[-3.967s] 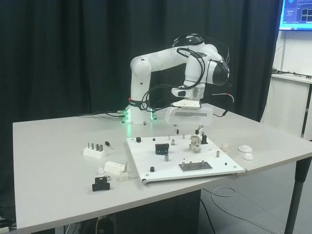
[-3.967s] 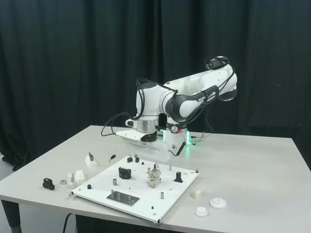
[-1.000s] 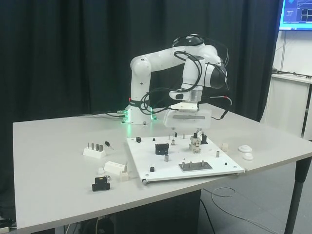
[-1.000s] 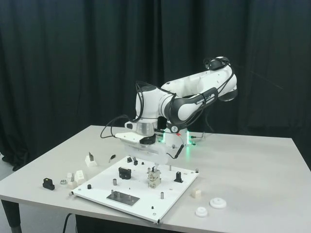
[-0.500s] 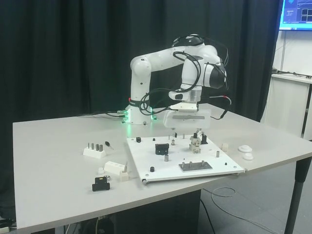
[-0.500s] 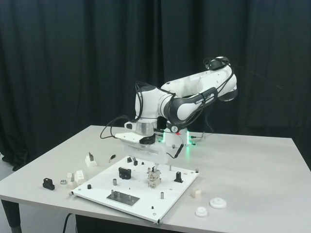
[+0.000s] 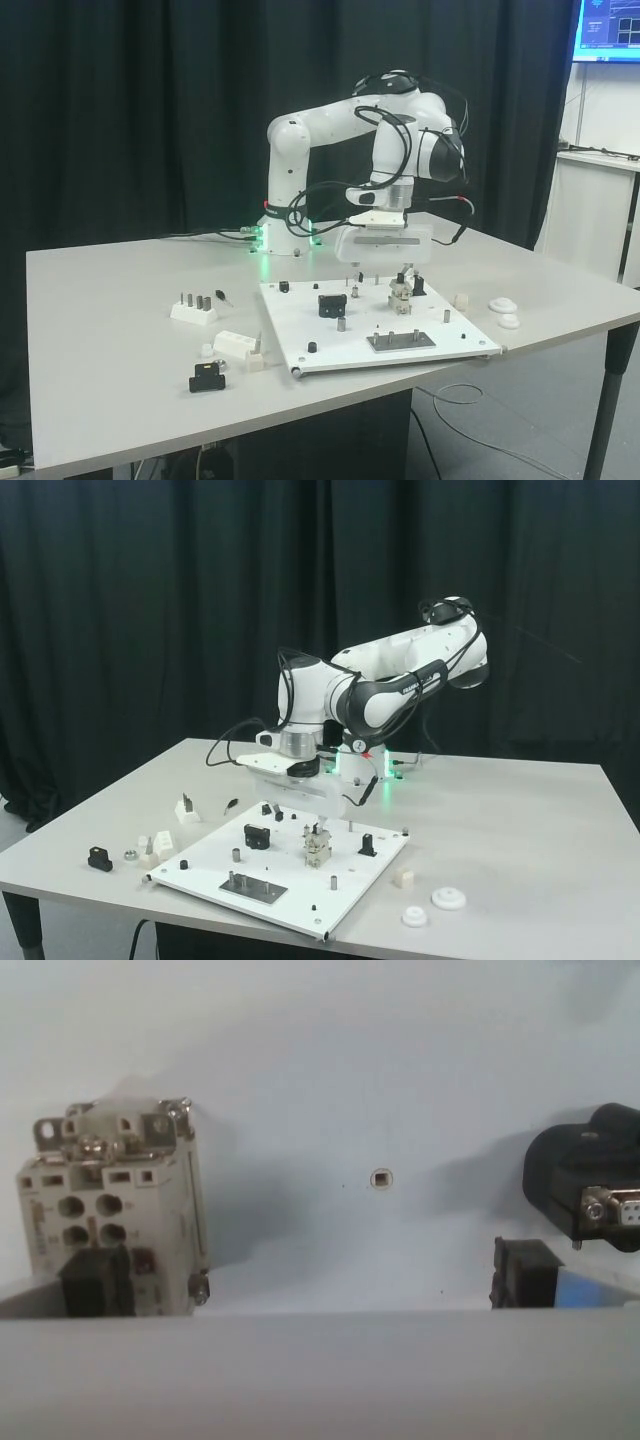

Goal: Insert waterproof.

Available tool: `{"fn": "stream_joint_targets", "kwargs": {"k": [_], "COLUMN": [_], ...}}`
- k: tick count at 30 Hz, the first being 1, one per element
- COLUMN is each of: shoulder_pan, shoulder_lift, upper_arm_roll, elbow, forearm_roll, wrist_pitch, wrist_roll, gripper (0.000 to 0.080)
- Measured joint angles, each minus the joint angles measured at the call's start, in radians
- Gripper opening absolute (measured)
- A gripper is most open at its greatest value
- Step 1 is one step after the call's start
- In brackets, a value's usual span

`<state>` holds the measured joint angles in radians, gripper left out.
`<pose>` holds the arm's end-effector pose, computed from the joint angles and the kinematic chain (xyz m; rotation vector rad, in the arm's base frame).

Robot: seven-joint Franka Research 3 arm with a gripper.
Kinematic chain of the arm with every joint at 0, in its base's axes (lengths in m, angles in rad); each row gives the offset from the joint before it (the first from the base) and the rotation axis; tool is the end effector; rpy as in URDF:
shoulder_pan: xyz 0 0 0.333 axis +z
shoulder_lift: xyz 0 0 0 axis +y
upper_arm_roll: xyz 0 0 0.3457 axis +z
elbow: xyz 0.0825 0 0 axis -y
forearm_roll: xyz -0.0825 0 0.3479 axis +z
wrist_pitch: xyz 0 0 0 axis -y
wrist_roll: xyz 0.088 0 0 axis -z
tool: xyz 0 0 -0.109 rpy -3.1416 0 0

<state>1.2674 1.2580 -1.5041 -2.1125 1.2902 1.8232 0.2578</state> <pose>0.5339 0.0283 0.2736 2.6701 -1.5588 0.0390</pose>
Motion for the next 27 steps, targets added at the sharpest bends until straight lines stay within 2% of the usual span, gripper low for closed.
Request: {"fn": "stream_joint_targets", "kwargs": {"k": [27], "shoulder_pan": [0.0], "shoulder_lift": [0.0], "upper_arm_roll": [0.002], "elbow": [-0.003], "forearm_roll": [0.009], "wrist_pitch": [0.003], "wrist_roll": [-0.011], "gripper": [0.08]}}
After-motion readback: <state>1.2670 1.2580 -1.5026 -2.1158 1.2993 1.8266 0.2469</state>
